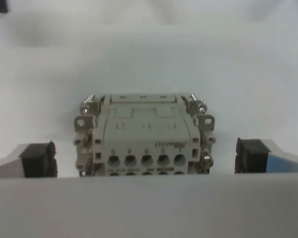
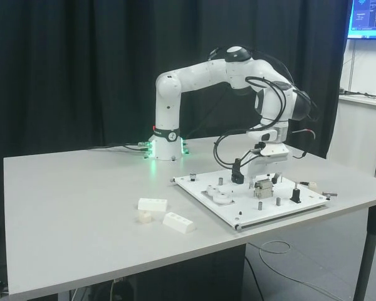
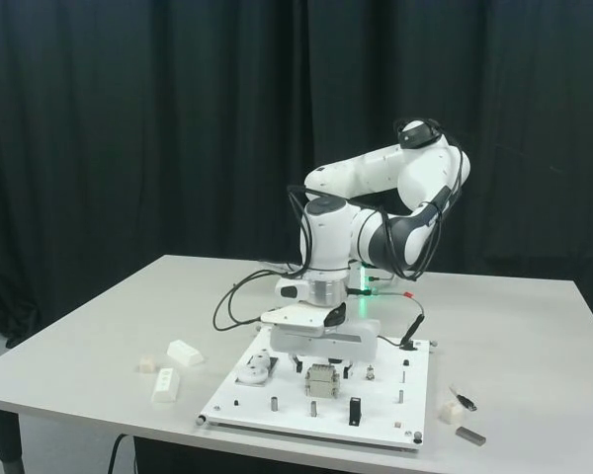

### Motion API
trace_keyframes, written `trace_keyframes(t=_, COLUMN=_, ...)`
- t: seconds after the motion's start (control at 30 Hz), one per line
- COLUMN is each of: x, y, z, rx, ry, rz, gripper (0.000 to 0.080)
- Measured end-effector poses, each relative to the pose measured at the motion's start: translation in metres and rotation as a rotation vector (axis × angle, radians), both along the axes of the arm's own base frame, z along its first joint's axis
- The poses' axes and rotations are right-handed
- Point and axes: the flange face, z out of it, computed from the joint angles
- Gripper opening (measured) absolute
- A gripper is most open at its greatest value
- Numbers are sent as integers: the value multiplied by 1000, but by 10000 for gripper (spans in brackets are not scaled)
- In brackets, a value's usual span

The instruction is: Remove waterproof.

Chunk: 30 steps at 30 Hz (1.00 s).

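The white arm rises from its base [image 2: 164, 143] at the back of the grey table [image 2: 69, 194], bends forward at the elbow, and turns its wrist straight down over the white board [image 2: 238, 207]. The gripper [image 1: 144, 158] hangs just above the waterproof connector [image 1: 145, 135], fingers spread wide, 1 black pad [image 1: 38, 159] at 9 o'clock of the connector and the other at 3 o'clock, neither touching it; nothing is held.

The connector, a pale rectangular multi-pin block, stands upright on the board near its middle. In the wrist view it shows 1 row of 5 round sockets [image 1: 146, 160], with a second row mostly hidden below, and 4 metal screws at its corners.

In the second room view the board carries, besides the connector [image 3: 321, 380], 1 white round stepped part [image 3: 257, 369] at 9 o'clock of the connector, 1 black block [image 3: 356, 409] at 4 o'clock, and several small pegs too small to count surely.

Off the board, at 9 o'clock, lie 3 white blocks [image 3: 168, 372]: 2 long ones and 1 small cube. At 3 o'clock of the board lie 2 small loose parts [image 3: 461, 417] near the table edge. Black cables [image 2: 229, 141] loop from the wrist down to the board.
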Motion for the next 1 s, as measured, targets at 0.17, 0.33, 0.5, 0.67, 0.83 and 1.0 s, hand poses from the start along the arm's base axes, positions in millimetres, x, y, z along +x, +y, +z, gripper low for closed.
trace_keyframes(t=0.17, x=0, y=0, z=-1, rx=1, ry=2, rz=12, gripper=800)
trace_keyframes(t=0.33, x=0, y=0, z=-2, rx=3, ry=4, rz=38, gripper=800)
trace_keyframes(t=0.5, x=0, y=0, z=-2, rx=7, ry=2, rz=37, gripper=800)
trace_keyframes(t=0.67, x=0, y=-2, z=-3, rx=14, ry=-1, rz=31, gripper=664)
trace_keyframes(t=0.83, x=0, y=-2, z=-2, rx=16, ry=-1, rz=30, gripper=617)
trace_keyframes(t=1.0, x=0, y=-2, z=-2, rx=18, ry=-1, rz=29, gripper=619)
